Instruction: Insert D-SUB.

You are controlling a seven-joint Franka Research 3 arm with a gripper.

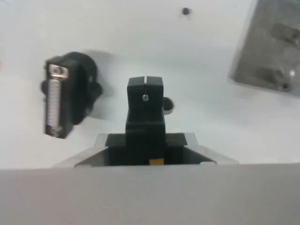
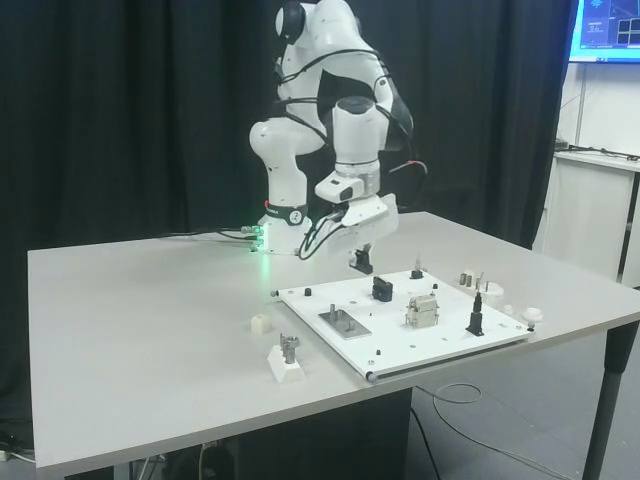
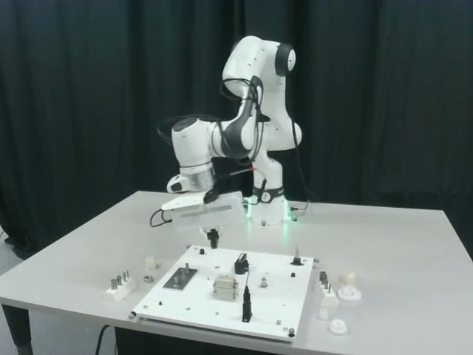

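Note:
The D-SUB connector [image 1: 65, 93] is a black hooded plug with a grey face of pins, and it rests on the white board [image 2: 440, 345]. The room views show the D-SUB connector [image 2: 382, 289] [image 3: 241, 263] near the board's middle. My gripper [image 1: 145, 89] hangs above the board's rear part, a short way from the plug and not touching it. Its two black fingers are pressed together with nothing between them. From the room cameras the gripper [image 2: 361, 262] [image 3: 213, 238] hovers just over the board, lower than the wrist flange.
On the board stand a grey metal plate [image 1: 269, 47] [image 2: 343, 322], a metal socket block [image 2: 422, 311] and an upright black plug [image 2: 476, 315]. Beside the board lie a white block with pegs [image 2: 285, 362], a small white cube [image 2: 260, 322] and white gears [image 3: 349, 293].

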